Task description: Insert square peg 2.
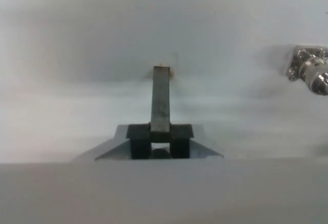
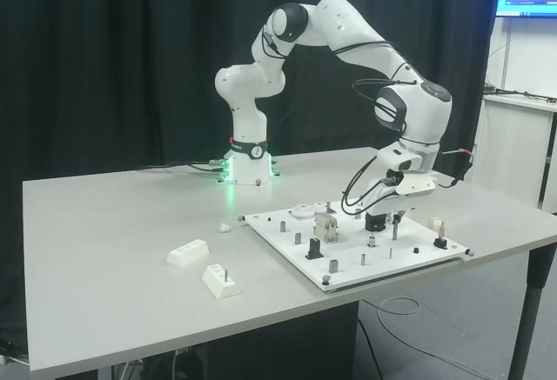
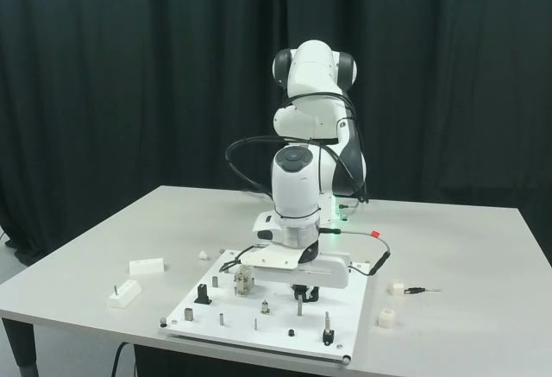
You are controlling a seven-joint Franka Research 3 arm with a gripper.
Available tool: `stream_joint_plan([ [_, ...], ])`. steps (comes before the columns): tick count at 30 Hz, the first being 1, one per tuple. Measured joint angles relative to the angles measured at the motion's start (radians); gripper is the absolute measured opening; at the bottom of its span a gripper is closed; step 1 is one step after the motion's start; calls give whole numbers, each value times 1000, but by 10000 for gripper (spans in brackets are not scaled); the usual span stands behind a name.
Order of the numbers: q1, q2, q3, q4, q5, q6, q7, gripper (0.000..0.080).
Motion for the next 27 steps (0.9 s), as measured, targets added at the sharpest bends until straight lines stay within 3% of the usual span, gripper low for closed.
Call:
stream_joint_plan([
  [12, 3, 0, 0, -3, -1, 14, 0, 70],
  [13, 4, 0, 0, -3, -2, 14, 0, 549],
  [18, 4, 0, -1, -3, -4, 17, 0, 549],
  [19, 4, 0, -1, -3, -5, 17, 0, 730],
  [25, 5, -3, -1, -3, -6, 18, 0, 730],
  [26, 5, -3, -1, -3, -7, 18, 0, 786],
  [27, 5, -4, -1, -3, -7, 18, 0, 786],
])
